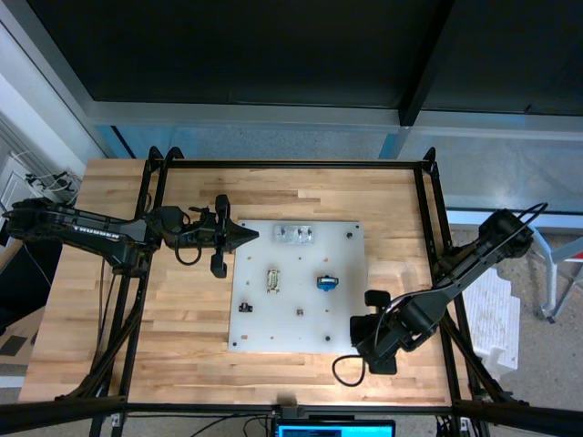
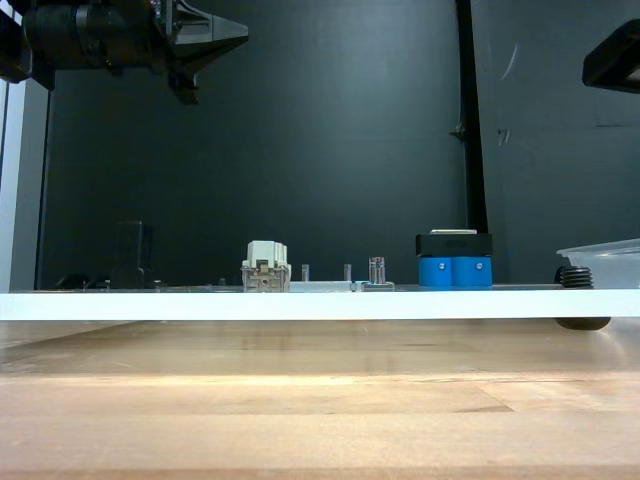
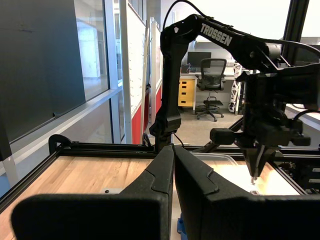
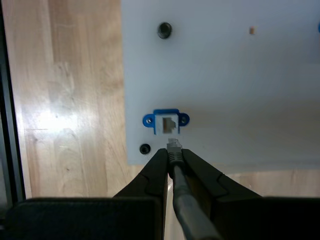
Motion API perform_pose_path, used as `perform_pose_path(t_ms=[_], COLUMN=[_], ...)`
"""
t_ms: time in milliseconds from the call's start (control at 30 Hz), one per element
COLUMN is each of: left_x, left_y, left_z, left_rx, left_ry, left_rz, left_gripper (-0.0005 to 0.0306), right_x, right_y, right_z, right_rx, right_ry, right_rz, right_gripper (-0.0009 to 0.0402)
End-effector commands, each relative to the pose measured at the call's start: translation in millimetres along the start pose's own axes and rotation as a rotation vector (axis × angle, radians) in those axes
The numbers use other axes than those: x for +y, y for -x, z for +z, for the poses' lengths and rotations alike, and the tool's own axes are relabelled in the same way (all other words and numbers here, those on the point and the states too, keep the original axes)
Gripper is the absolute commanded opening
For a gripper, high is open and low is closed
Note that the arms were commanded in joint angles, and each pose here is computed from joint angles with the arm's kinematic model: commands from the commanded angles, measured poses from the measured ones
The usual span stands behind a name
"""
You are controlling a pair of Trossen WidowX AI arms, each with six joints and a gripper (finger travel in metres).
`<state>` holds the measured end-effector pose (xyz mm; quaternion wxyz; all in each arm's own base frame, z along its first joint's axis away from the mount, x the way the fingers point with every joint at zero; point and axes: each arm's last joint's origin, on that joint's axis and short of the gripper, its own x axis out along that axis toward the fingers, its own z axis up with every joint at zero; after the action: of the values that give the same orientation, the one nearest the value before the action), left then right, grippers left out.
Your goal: Pick the RJ45 connector and install on taskboard
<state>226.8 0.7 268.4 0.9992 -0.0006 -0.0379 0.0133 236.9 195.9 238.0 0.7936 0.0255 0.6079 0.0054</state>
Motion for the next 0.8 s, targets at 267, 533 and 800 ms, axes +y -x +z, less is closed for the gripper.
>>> perform_pose_path(t_ms=[267, 533, 800], left_x=[0.1, 0.0, 0.1], left_y=[-0.1, -0.1, -0.1], left_z=[0, 0, 0], left_rx=[0.000, 0.000, 0.000], left_ry=[0.000, 0.000, 0.000], left_rz=[0.000, 0.000, 0.000], left_gripper=[0.0000, 0.0000, 0.0000], right_x=[4.0, 5.0, 4.1], right_y=[-8.3, -14.0, -14.1], right_z=[5.9, 8.1, 7.4], right_rx=[0.000, -0.001, 0.002], right_ry=[0.016, 0.017, 0.019], right_rz=[-0.002, -0.006, -0.019], right_gripper=[0.0000, 0.0000, 0.0000])
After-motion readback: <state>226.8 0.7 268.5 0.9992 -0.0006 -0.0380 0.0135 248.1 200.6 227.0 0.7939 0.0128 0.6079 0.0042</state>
